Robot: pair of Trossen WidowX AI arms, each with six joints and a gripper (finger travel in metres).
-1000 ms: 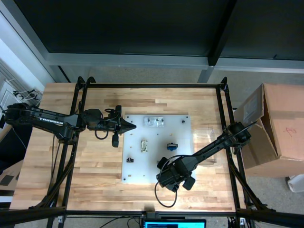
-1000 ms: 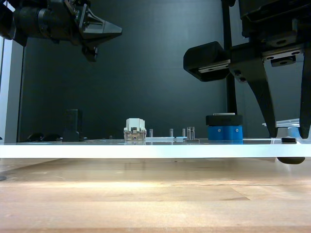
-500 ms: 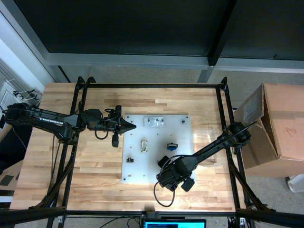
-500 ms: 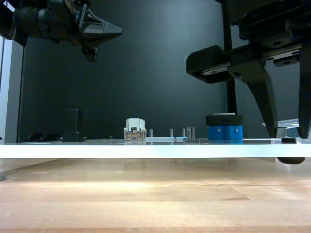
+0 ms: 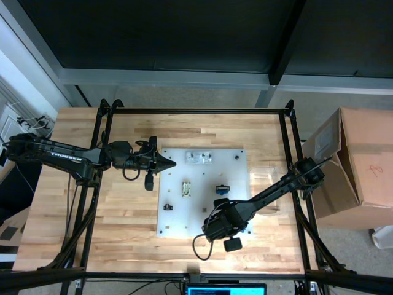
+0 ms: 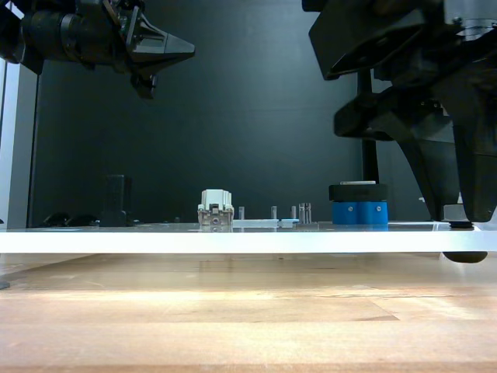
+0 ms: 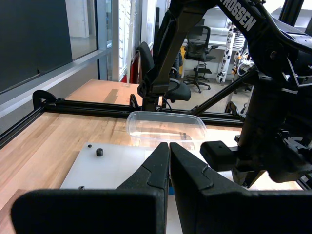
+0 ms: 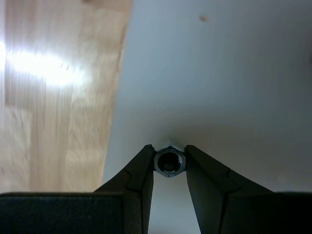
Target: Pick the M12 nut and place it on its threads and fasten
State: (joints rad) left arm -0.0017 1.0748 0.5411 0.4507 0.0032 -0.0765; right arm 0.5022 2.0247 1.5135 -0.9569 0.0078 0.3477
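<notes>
A pale butcher-block wooden table (image 5: 123, 209) inside a black metal frame carries a flat white task board (image 5: 184, 227) at its centre, and a brown cardboard box (image 5: 356, 166) stands off the table at 3 o'clock. A clear plastic tray (image 7: 165, 124) lies on the table just beside the board's 3 o'clock edge.

The left gripper (image 5: 171, 163) hangs high above the board's 10 o'clock edge, pointing toward 3 o'clock. Its fingers are pressed together with nothing between them.

The right gripper (image 6: 459, 219) points straight down over the board at about 5 o'clock, close to the near edge, with its tips almost touching the board's surface. Its fingers are clamped on the small silver hexagonal nut (image 8: 169, 162), which is held flat between the fingertips with its bore facing the wrist camera. I cannot tell whether the nut sits on its stud.

On the board, a blue block with a black cap (image 6: 358, 203) stands around the middle, and a small white connector (image 6: 216, 210) stands at 9 o'clock from it.
</notes>
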